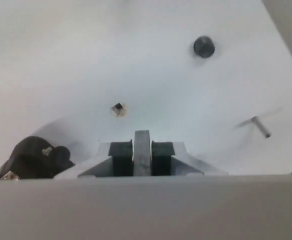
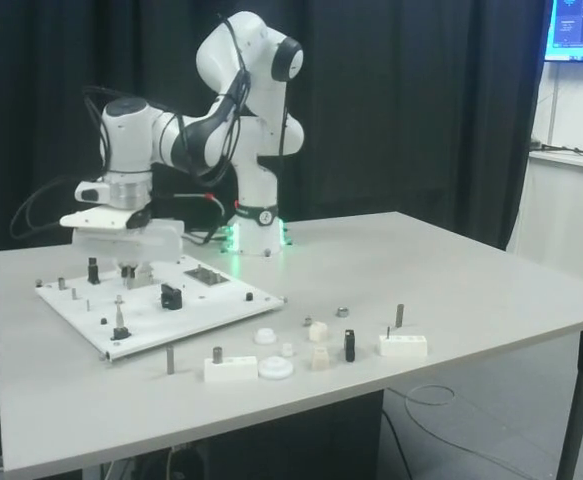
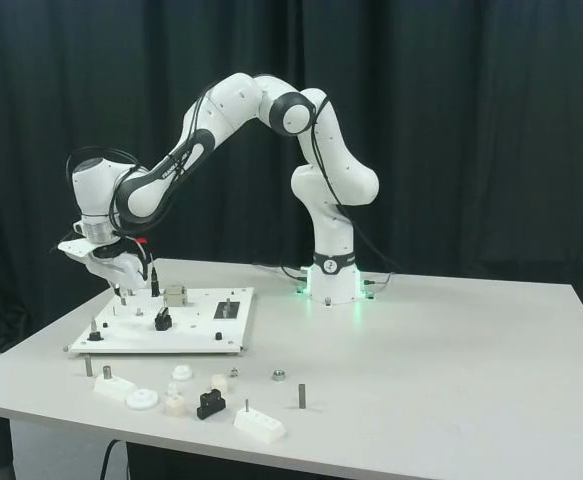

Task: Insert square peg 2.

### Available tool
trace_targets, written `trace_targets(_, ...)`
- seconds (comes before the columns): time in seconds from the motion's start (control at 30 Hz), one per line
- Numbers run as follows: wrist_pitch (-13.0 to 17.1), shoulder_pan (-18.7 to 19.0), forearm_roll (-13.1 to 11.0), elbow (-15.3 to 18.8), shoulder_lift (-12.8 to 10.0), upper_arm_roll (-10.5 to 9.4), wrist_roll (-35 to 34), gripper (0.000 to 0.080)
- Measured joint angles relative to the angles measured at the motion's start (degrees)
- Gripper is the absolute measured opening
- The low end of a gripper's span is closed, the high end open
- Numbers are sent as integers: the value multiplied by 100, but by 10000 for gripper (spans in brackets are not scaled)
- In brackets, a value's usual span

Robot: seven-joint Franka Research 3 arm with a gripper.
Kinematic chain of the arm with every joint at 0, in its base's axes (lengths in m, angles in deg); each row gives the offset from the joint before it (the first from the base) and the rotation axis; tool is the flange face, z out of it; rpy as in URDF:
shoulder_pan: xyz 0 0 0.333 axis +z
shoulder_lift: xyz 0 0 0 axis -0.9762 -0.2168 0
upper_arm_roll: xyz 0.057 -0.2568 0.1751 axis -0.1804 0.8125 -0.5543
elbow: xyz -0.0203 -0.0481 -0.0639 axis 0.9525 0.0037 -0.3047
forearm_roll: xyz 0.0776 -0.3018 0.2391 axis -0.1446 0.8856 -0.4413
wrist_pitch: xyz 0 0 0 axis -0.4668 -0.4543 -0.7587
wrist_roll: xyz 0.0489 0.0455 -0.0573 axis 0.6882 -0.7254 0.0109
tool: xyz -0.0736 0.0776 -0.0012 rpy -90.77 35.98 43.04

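In the wrist view my gripper [image 1: 141, 161] is shut on a grey square peg [image 1: 141, 145], which stands upright between the two black pads [image 1: 120, 159]. The peg hangs a little above the white board [image 1: 75, 65]. A small square hole [image 1: 118, 109] lies in the board a short way ahead of the peg tip. From the room, the gripper [image 2: 129, 268] hovers over the far left part of the board [image 2: 211, 305]. The other room view shows the gripper [image 3: 121, 285] low over the board's far left corner [image 3: 186, 335].
On the board are a black knob [image 1: 204, 47], a black block [image 1: 33, 157] with a screw, a thin metal pin [image 1: 261, 126] and a grey plate [image 2: 207, 274]. Loose white and black parts [image 2: 316, 345] lie on the table in front of the board.
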State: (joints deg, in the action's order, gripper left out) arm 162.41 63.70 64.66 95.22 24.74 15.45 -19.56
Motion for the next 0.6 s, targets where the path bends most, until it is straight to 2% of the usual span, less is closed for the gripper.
trace_targets(0.6,310,0,-526,450,7,175,-1235,75)
